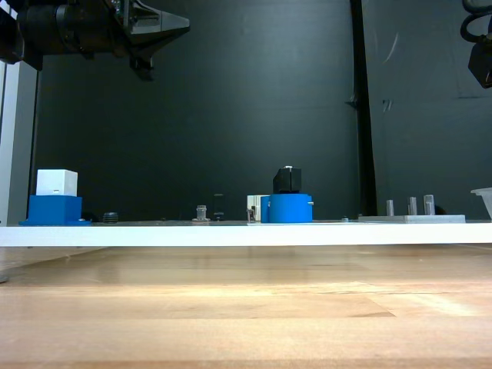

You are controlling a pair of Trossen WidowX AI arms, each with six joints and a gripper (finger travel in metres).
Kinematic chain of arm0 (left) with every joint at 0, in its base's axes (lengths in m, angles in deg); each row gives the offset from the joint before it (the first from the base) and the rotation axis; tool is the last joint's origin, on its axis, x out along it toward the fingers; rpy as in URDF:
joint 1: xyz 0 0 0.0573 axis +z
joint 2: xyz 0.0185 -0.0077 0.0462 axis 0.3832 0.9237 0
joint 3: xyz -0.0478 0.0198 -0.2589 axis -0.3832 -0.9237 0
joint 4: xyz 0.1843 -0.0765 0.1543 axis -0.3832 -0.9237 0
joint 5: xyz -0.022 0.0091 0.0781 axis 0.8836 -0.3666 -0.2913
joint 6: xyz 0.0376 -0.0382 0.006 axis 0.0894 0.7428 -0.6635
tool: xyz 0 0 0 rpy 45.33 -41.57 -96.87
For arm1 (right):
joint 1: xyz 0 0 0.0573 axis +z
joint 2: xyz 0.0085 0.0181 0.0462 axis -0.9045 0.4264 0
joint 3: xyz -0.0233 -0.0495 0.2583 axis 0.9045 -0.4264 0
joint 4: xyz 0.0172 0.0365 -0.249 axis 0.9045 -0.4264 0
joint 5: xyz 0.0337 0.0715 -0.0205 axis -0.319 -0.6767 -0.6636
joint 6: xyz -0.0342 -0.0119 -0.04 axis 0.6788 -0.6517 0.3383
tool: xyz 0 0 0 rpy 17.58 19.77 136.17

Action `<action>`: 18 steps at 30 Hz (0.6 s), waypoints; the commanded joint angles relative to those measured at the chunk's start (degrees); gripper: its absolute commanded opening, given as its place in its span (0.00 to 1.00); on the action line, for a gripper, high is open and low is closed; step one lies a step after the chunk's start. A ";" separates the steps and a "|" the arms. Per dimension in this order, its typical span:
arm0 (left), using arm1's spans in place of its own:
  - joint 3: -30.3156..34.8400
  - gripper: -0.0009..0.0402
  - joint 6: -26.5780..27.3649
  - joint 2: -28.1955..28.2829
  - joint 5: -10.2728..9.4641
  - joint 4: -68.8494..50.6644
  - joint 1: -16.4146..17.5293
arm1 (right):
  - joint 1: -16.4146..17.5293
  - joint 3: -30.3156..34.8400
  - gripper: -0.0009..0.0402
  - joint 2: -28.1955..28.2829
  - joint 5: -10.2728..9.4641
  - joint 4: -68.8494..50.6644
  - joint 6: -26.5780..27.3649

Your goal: Pick the 16mm cylinder and place it in the container

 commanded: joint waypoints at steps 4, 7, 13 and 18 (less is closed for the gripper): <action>0.00 0.02 -0.02 0.02 0.00 0.02 0.00 | 0.00 -0.07 0.38 0.00 0.00 0.00 -1.36; 0.00 0.02 -0.02 0.02 0.00 0.02 0.00 | 0.00 -0.07 0.39 0.00 -0.02 0.02 -1.40; 0.00 0.02 -0.02 0.00 0.00 0.02 0.02 | 0.00 -0.07 0.39 0.00 0.00 0.02 -1.36; 0.00 0.02 -0.02 0.02 0.00 0.02 0.00 | 0.00 -0.07 0.39 0.00 -0.02 0.04 -1.38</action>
